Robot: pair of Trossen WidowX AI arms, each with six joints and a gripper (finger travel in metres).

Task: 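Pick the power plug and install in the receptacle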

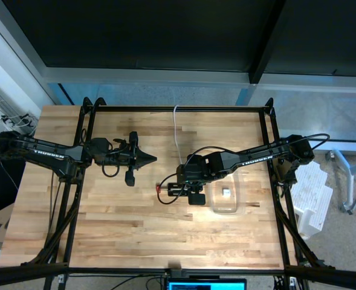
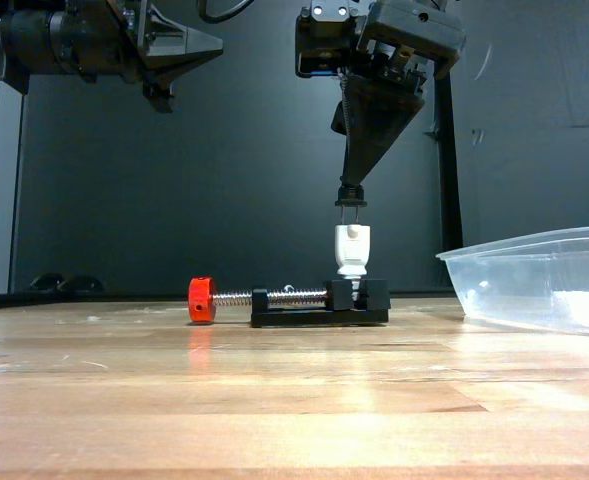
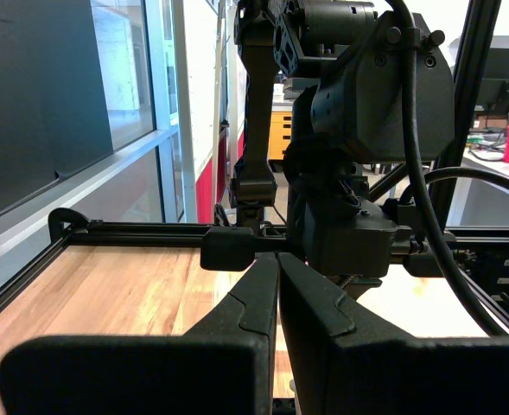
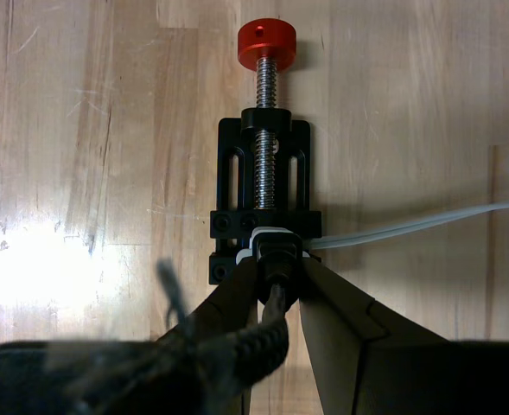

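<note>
The receptacle [image 2: 352,249] stands upright, a white socket block held in a black clamp [image 2: 319,304] with a red knob [image 2: 201,299]. Directly above it my right gripper [image 2: 351,190] points straight down, shut on the tiny black power plug [image 2: 351,203]. The plug's prongs hang just at the socket's top face. From the right wrist view, the plug [image 4: 276,259] sits between the fingers over the white receptacle [image 4: 271,235] and the clamp [image 4: 264,186]. My left gripper [image 1: 147,159] hovers shut and empty, high over the table's left half, away from the clamp [image 1: 178,188].
A clear plastic tray [image 1: 233,207] holding a small white cube [image 1: 226,192] lies just right of the clamp; it shows as the tray [image 2: 534,285] in the low view. The white cable [image 1: 176,130] runs from the receptacle to the far edge. A black frame borders the table.
</note>
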